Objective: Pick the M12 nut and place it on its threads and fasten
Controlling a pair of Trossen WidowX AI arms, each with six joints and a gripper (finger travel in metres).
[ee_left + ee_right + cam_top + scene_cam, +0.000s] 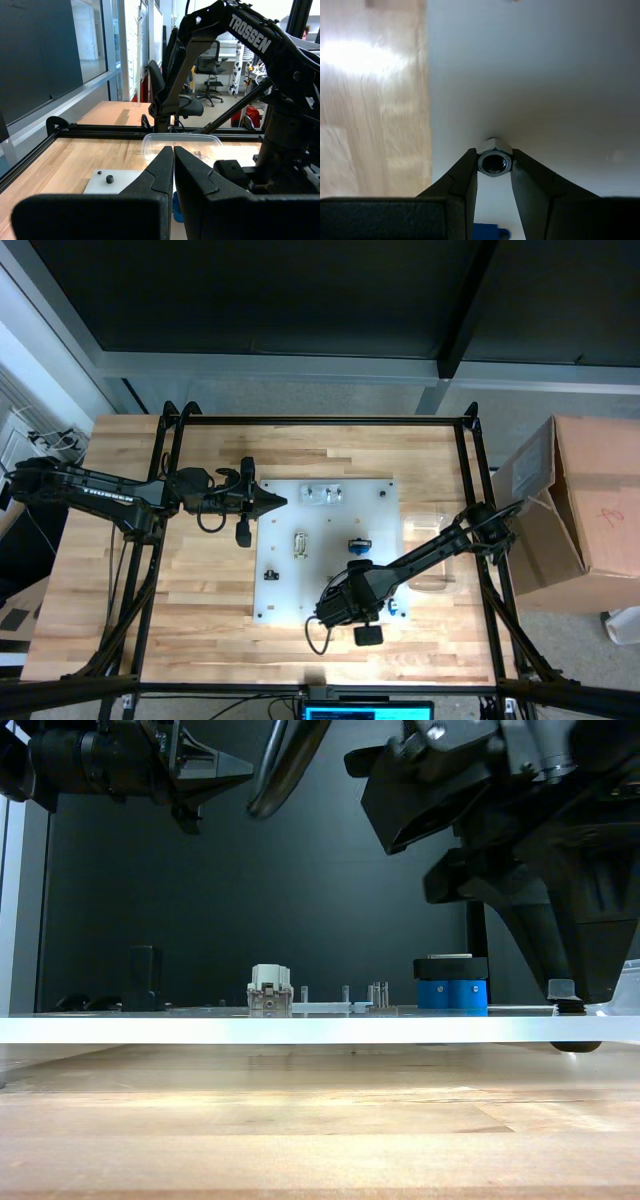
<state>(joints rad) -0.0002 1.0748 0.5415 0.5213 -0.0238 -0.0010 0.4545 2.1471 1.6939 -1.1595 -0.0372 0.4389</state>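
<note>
Left gripper [232, 765] hangs high at 11 o'clock. Right gripper [568, 992] reaches down at 3 o'clock, tips at the white board [300, 1028], a pale nut [562, 988] at them. Blue block [450, 996] stands at its 9 o'clock. Nut's seating: cannot tell.

My right gripper [494, 164] and left gripper [173, 156] are matt black. The nut [494, 158] is shiny silver metal. The board [545, 75] is smooth white, the table [370, 100] glossy wood.
</note>
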